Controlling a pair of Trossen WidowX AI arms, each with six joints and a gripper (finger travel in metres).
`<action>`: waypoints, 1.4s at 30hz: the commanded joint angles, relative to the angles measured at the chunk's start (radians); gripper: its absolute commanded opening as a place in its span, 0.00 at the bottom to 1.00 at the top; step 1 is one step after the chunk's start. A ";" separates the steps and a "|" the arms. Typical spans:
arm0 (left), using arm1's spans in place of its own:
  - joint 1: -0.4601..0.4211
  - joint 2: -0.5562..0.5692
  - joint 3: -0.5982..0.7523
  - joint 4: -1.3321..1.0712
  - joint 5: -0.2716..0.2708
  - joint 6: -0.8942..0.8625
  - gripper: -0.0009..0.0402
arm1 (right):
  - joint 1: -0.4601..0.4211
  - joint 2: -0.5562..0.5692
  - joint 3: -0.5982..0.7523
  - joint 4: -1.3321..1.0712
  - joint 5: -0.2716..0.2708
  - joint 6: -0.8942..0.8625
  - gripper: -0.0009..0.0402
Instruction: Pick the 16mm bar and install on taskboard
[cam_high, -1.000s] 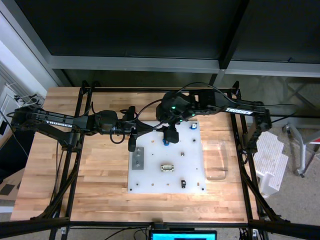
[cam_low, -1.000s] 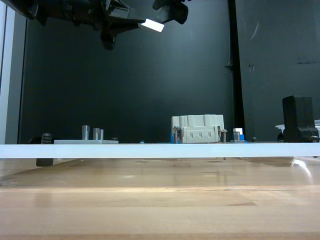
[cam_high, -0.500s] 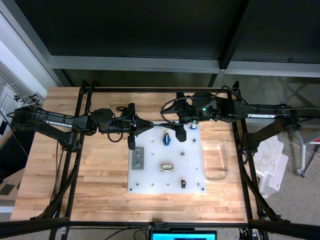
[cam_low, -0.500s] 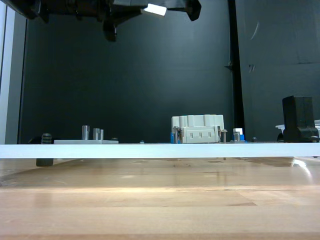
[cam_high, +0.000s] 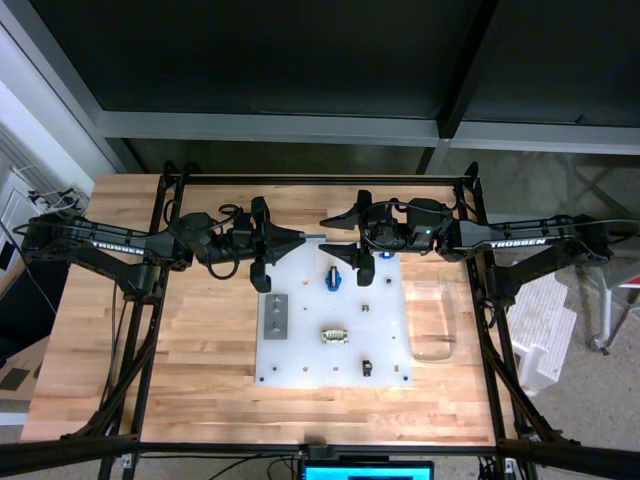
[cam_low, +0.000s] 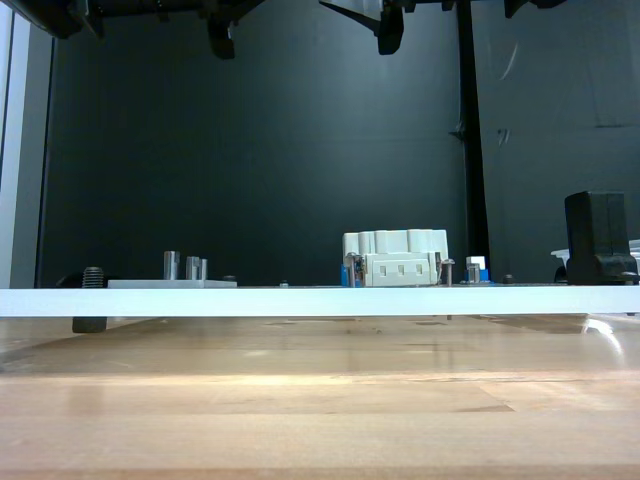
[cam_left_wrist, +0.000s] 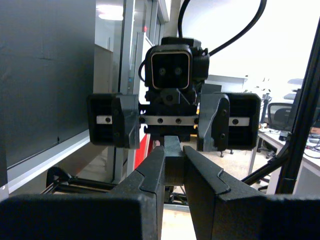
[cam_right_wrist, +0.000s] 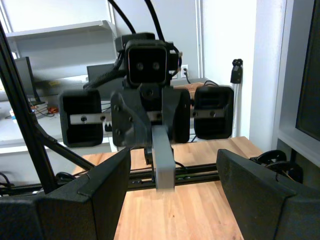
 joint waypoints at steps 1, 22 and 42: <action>0.000 0.001 0.000 0.003 -0.004 0.000 0.02 | 0.002 0.016 -0.010 0.041 -0.011 0.016 0.60; 0.000 0.003 0.000 0.004 -0.004 -0.004 0.02 | 0.002 0.025 -0.031 0.081 -0.033 0.014 0.35; 0.000 0.003 0.000 0.004 -0.003 -0.005 0.02 | 0.002 0.025 -0.031 0.095 -0.052 -0.005 0.05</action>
